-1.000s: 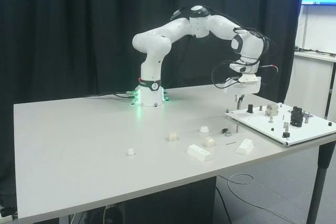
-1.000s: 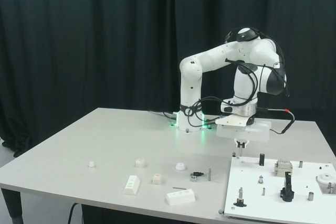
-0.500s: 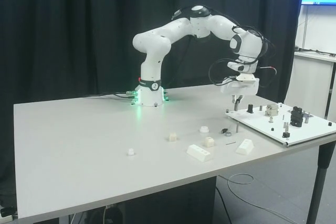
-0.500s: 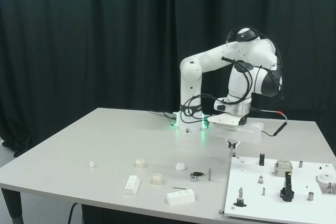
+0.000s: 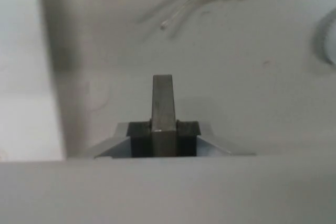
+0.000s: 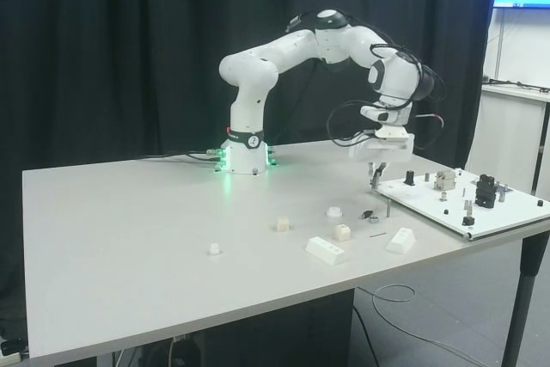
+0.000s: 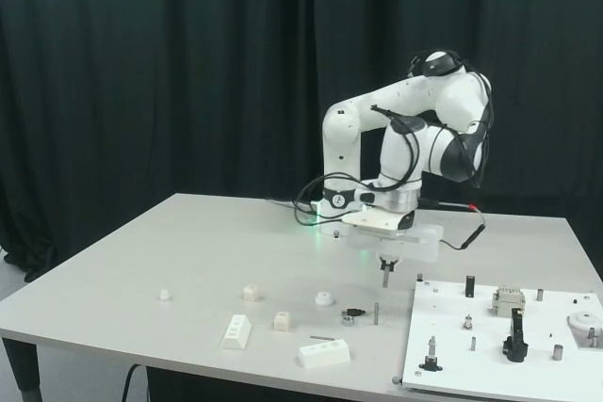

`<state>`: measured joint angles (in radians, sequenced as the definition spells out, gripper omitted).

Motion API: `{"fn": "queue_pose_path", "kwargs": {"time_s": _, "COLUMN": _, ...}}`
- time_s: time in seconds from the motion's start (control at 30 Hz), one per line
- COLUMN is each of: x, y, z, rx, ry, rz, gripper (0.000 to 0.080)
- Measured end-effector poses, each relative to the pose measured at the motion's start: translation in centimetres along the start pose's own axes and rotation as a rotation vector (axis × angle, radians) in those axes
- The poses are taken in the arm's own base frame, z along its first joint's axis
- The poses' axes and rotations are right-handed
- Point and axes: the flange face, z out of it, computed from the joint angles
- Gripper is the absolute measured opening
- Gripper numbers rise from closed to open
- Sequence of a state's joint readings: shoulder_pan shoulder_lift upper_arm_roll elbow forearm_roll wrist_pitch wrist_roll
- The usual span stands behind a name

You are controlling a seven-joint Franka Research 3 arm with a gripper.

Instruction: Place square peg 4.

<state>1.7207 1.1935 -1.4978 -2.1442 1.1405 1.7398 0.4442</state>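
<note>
Clamped between the two fingers of the gripper (image 7: pixel 384 265) is a slim grey square peg (image 5: pixel 162 109), held upright so that its lower end sticks out below the fingertips. In the wrist view the black finger pads (image 5: pixel 138 129) press against the peg on both sides, with bare grey table (image 6: pixel 129 212) beneath it. From where I stand, the white arm (image 6: pixel 284 49) reaches out from its base (image 6: pixel 245 156), which glows green near the far edge of the table, and bends down so the gripper (image 6: pixel 375 167) hangs above the table, not touching it. The peg (image 7: pixel 384 277) hangs over bare tabletop, just off the edge of the white board (image 7: pixel 490 364) that lies at the table's near corner, on the side away from the arm's base. That board (image 6: pixel 481 208) carries several small black and grey fixtures and pins. A loose row of small white blocks (image 7: pixel 324 354) and other white pieces lies along the table's near edge, with a small black part (image 7: pixel 353 313) and a short grey pin (image 7: pixel 376 313) standing close to the board's edge, below and in front of the gripper. A black curtain (image 7: pixel 188 63) closes off the room behind the table.
</note>
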Motion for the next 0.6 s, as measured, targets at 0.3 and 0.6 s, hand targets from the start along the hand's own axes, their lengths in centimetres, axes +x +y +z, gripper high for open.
{"fn": "queue_pose_path", "kwargs": {"time_s": 0.3, "x": 2.2, "y": 0.6, "z": 1.8, "rx": 0.016, "ry": -0.038, "rz": -0.012, "gripper": 0.0093}}
{"fn": "queue_pose_path", "kwargs": {"time_s": 0.6, "x": 3.4, "y": 0.9, "z": 3.3, "rx": 0.037, "ry": -0.070, "rz": -0.027, "gripper": 0.0093}}
